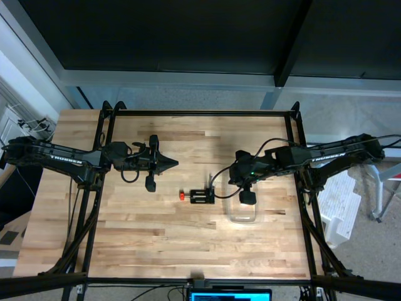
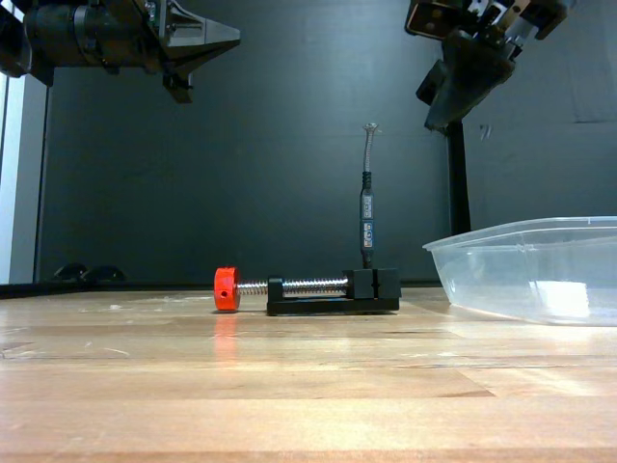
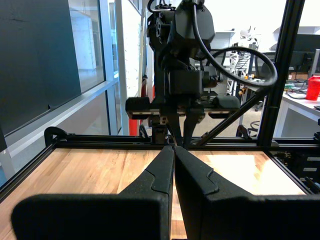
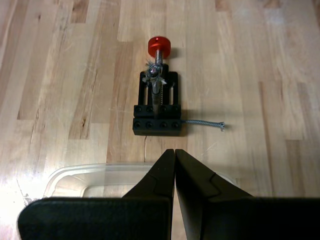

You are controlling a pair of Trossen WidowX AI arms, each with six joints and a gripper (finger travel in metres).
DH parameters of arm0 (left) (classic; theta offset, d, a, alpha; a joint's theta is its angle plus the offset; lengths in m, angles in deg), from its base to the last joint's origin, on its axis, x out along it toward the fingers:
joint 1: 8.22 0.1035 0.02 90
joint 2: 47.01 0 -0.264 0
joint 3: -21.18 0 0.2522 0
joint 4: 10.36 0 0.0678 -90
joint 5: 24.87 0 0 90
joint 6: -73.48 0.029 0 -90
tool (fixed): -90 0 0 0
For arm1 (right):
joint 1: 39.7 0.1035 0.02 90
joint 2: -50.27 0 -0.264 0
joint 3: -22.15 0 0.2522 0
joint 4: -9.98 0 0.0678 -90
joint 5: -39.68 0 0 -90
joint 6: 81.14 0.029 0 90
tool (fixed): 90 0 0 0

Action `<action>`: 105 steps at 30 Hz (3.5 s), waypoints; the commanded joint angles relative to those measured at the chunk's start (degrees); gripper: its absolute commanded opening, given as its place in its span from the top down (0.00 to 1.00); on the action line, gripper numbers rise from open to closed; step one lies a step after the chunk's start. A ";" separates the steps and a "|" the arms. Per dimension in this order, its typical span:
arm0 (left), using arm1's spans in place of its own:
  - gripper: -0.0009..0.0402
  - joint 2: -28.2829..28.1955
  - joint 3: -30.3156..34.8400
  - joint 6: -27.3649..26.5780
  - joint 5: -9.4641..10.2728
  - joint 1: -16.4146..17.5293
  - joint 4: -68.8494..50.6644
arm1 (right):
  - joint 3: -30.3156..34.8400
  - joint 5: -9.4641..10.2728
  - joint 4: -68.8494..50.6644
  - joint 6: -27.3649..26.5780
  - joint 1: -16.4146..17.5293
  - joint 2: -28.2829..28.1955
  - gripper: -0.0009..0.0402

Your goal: Remove the USB-C connector from taskboard and place in the container

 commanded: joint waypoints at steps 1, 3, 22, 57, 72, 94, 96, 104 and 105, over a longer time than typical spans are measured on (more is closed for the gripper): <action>0.98 -0.02 0.02 0.02 -0.02 0.00 0.02 | 2.10 -0.94 -2.14 0.48 0.61 -2.75 0.93; 0.98 0.00 0.02 0.02 -0.02 0.00 0.02 | 3.21 -2.58 -2.75 0.72 1.09 -4.22 0.89; 0.98 -0.02 0.02 0.02 -0.02 0.02 0.02 | 11.76 -3.06 -3.08 3.87 2.05 -16.04 0.57; 0.98 0.00 0.02 0.02 -0.02 0.00 0.04 | 15.63 -3.02 -2.25 3.58 1.86 -25.73 0.66; 0.98 -0.02 0.02 0.02 0.00 0.02 0.02 | 15.63 -2.99 -2.32 3.56 1.62 -25.77 0.80; 0.98 0.00 0.02 0.02 -0.02 0.00 0.02 | 15.63 -2.99 -2.16 2.54 1.53 -25.77 0.98; 0.98 0.00 0.02 0.02 -0.02 0.00 0.02 | 15.63 -2.99 -2.16 2.49 1.53 -25.75 0.98; 0.98 -0.02 0.02 0.02 -0.02 0.00 0.02 | 15.63 -3.02 -2.14 2.05 1.53 -24.68 0.98; 0.98 -0.02 0.02 0.02 -0.02 0.00 0.02 | 15.63 -3.02 -2.14 2.05 1.53 -24.50 0.98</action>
